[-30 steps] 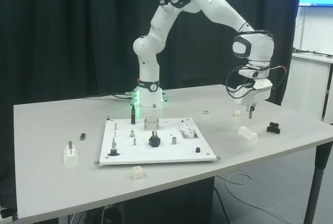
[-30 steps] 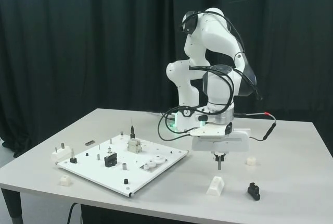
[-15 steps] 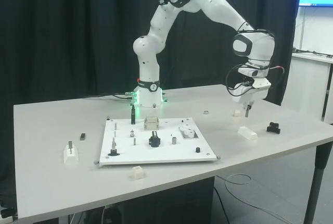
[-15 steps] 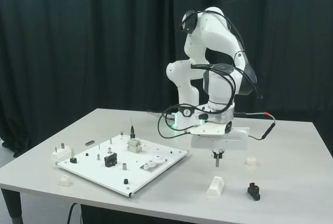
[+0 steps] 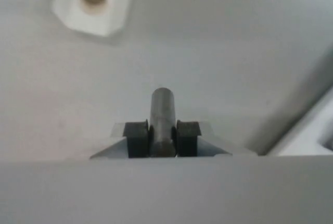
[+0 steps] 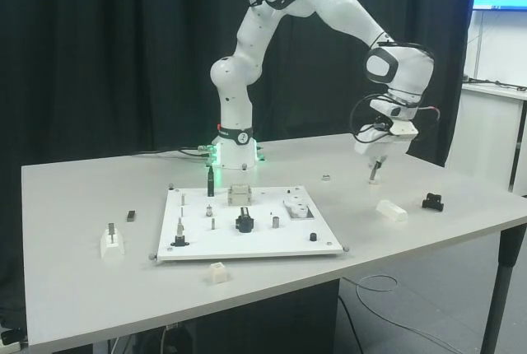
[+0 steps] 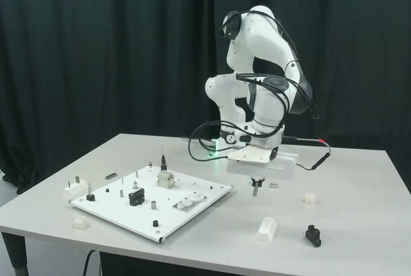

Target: Insert round peg 3.

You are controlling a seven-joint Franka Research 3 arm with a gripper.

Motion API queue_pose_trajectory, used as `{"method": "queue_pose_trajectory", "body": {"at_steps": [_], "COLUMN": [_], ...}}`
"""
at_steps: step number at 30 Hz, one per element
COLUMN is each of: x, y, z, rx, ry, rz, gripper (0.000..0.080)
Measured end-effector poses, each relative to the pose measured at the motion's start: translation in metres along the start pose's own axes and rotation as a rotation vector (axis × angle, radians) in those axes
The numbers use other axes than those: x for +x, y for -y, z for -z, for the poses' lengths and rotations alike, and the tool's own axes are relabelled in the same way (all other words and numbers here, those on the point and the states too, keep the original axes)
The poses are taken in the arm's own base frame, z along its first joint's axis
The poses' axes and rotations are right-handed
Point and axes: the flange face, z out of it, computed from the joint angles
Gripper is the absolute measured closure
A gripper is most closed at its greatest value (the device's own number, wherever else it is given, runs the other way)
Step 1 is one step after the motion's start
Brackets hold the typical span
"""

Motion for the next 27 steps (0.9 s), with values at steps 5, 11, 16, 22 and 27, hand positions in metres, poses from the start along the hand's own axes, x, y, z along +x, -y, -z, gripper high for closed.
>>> {"method": "queue_pose_trajectory", "body": {"at_steps": [5, 11, 16, 22, 27], "x": [0.005, 0.01, 0.012, 0.009, 0.006], "y": [-0.016, -0.041, -0.061, -0.083, -0.1], "z": [-0.009, -0.024, -0.035, -0.048, -0.056], "rx": [-0.039, -0.08, -0.093, -0.082, -0.067], "ry": [0.004, 0.014, 0.027, 0.034, 0.034], "rz": [-0.004, -0.01, -0.016, -0.014, -0.009], "gripper": [0.0693, 0.0693, 0.0693, 0.0693, 0.0693]}}
